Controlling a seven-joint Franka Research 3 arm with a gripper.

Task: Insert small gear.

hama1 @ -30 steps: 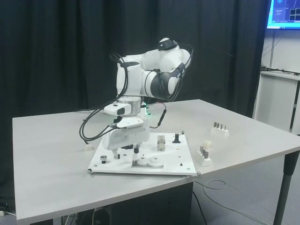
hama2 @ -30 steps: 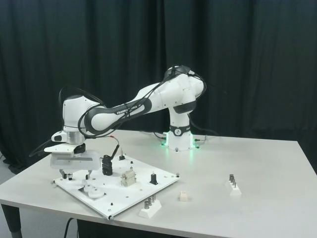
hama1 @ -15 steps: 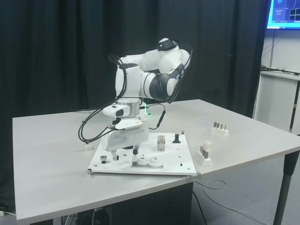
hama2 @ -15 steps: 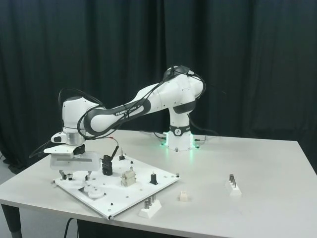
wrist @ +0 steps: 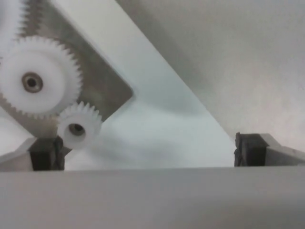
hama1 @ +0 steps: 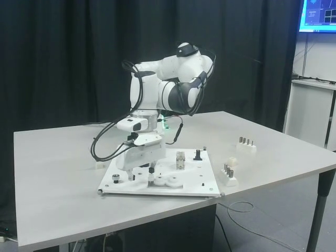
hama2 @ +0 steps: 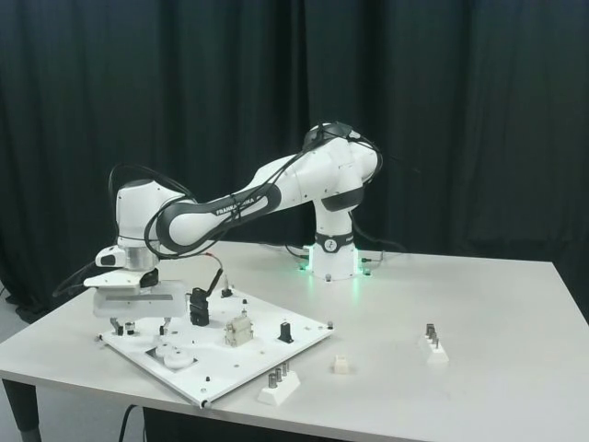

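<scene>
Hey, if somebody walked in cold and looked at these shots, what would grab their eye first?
Probably the white arm, folded low over the white board at the grey table's near edge, against black curtains. Next, the wrist view: the small gear sits on its peg, meshed with a large gear, while the open claw holds nothing.

The white arm bears black lettering along its forearm in the second room view, reading roughly "FRANKA EMIKA"; nothing else is legible.
</scene>
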